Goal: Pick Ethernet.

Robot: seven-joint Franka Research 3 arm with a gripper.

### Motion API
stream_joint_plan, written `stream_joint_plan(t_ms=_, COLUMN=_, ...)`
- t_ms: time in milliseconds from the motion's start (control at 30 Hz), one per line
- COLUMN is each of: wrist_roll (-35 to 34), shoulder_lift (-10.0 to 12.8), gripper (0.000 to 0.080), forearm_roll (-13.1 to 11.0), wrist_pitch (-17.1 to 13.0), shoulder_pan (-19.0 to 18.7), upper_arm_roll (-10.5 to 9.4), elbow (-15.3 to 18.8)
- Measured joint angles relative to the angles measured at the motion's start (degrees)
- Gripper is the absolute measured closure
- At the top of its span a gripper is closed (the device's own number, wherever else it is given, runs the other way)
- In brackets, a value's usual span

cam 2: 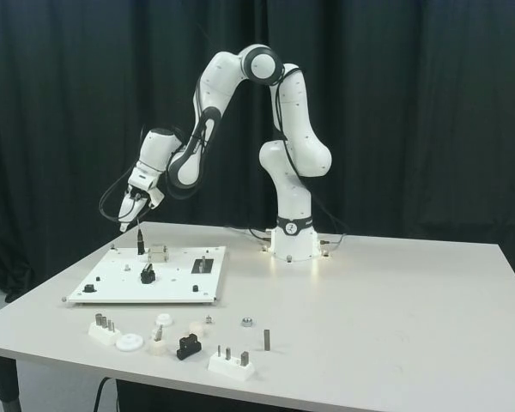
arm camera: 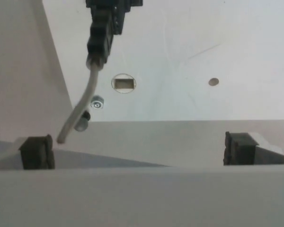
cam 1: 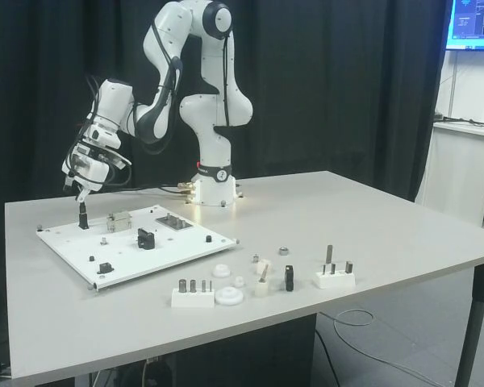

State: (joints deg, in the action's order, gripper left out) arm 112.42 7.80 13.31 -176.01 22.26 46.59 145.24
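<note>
Layout around the white square board (cam 1: 157, 246) on the grey table (cam 1: 371, 218).

Black upright Ethernet plug (cam 1: 83, 216) stands on board's far corner w/ the gripper (cam 1: 81, 192) just above it, not touching; in wrist view plug (arm camera: 102, 35) sits on board (arm camera: 189, 56) w/ its grey cable (arm camera: 78, 111) trailing off. Grey metal block (cam 1: 118, 220) on board just beside plug; black clip (cam 1: 145, 239) near board's middle. White arm base (cam 1: 214, 181) behind board. White peg holder (cam 1: 193, 297), white gears (cam 1: 223, 282) & 2nd white peg block (cam 1: 335, 278) on table in front of board.

It was a robotics lab: black curtains (cam 2: 429, 112) hung behind the grey bench (cam 2: 395, 292), a monitor (cam 1: 473, 24) above.
</note>
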Motion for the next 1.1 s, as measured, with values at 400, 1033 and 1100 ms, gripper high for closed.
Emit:
stream_joint_plan(t_ms=400, wrist_roll=0.02, shoulder_lift=-3.76, gripper=0.0003, forearm_roll=1.0, wrist_pitch=1.33, shoulder_pan=-0.3, upper_arm_roll=0.01, elbow=-0.04)
stream_joint_plan(t_ms=1033, wrist_roll=0.25, shoulder_lift=-11.35, gripper=0.0003, forearm_roll=3.24, wrist_pitch=8.88, shoulder_pan=-2.21, upper_arm_roll=-0.09, elbow=-1.21)
stream_joint_plan(t_ms=1100, wrist_roll=-0.14, shoulder_lift=-12.33, gripper=0.0003, forearm_roll=3.24, wrist_pitch=9.88, shoulder_pan=-2.75, upper_arm_roll=-0.28, elbow=-1.47)
